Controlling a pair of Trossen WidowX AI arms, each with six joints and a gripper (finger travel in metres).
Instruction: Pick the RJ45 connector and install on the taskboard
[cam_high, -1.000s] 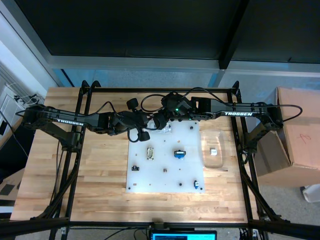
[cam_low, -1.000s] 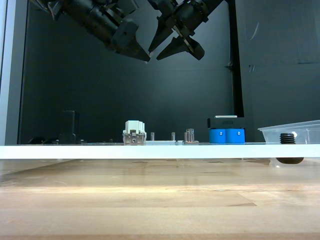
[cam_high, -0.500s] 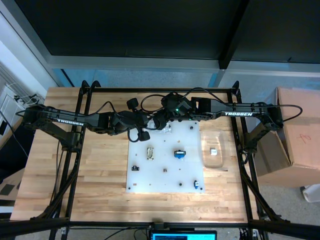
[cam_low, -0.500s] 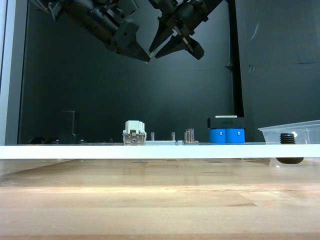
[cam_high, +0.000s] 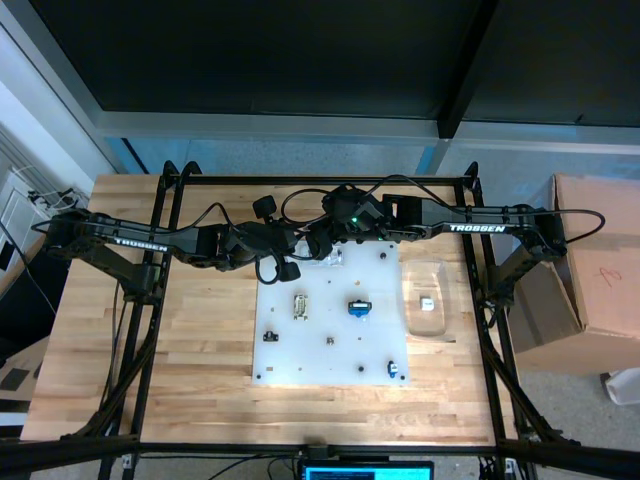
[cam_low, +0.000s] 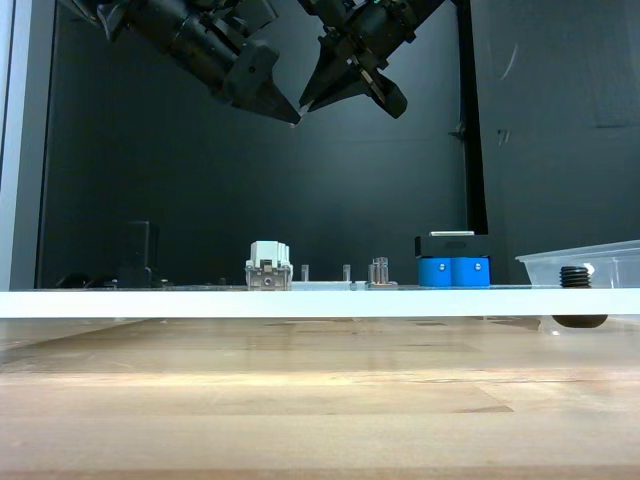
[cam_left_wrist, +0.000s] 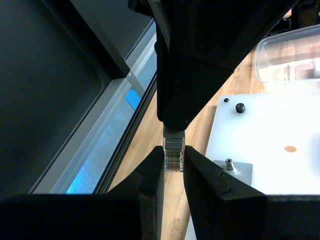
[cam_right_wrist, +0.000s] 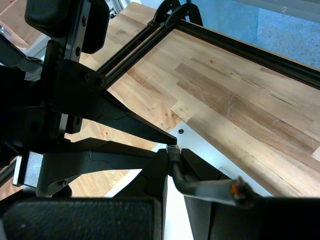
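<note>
The RJ45 connector (cam_left_wrist: 173, 152), clear with a short grey cable stub (cam_right_wrist: 200, 187), hangs high above the far left corner of the white taskboard (cam_high: 330, 345), clear of any seat. My left gripper (cam_left_wrist: 173, 159) is shut on the plug end. My right gripper (cam_right_wrist: 175, 165) is shut on the cable stub just behind the plug. In the high view, the left gripper (cam_high: 297, 249) and right gripper (cam_high: 313, 246) meet tip to tip. The low view shows the left gripper (cam_low: 290, 115) and right gripper (cam_low: 305, 103) touching well above the board (cam_low: 300, 302).
On the board stand a grey-white connector block (cam_high: 300, 305), a blue part (cam_high: 359, 307) and small posts. A clear tray (cam_high: 425, 272) with a small white piece lies right of the board. A cardboard box (cam_high: 590, 270) sits beyond the table's right edge.
The right gripper's fingers, spread a second ago, have closed on the connector's cable stub beside the left gripper's tips. Neither arm has otherwise shifted.
</note>
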